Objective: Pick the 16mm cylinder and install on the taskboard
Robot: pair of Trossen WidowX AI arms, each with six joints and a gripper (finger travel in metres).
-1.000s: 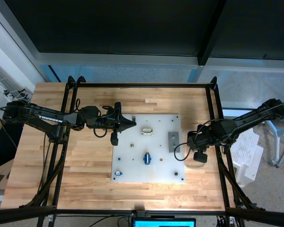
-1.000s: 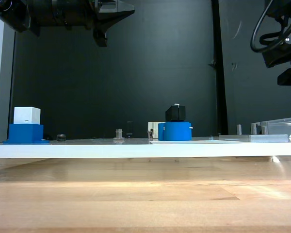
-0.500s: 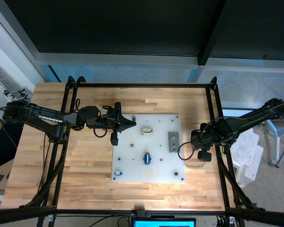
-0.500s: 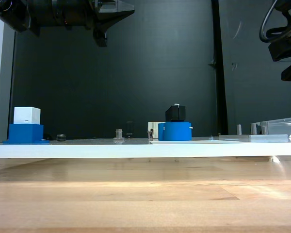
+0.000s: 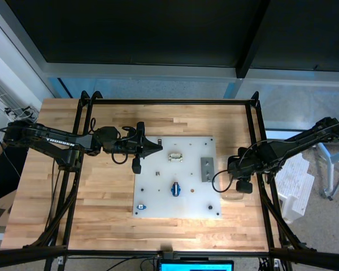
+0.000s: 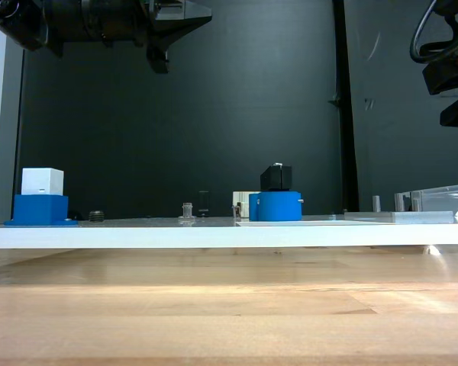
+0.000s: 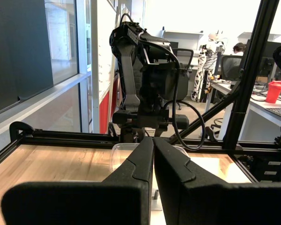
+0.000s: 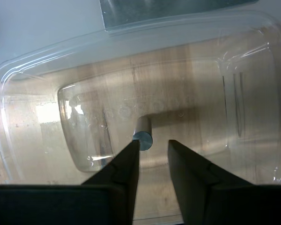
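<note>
Wooden table (image 5: 101,209) spanned by black frame. Large white square flat taskboard (image 5: 186,206) laid at centre, grey rectangular metal block (image 5: 207,168) and blue knob (image 5: 175,189) mounted on it.

Left gripper (image 7: 153,140) held high over board's far left edge, fingers pressed together, nothing held.

Right gripper (image 8: 151,145) poised above clear plastic tray (image 8: 253,93) (set on table just beside board's right edge), fingers parted, nothing clasped.

Tiny silvery-grey 16mm cylinder (image 8: 143,132) seen lying on its side on tray floor, just beyond fingertips; contact cannot be told.
</note>
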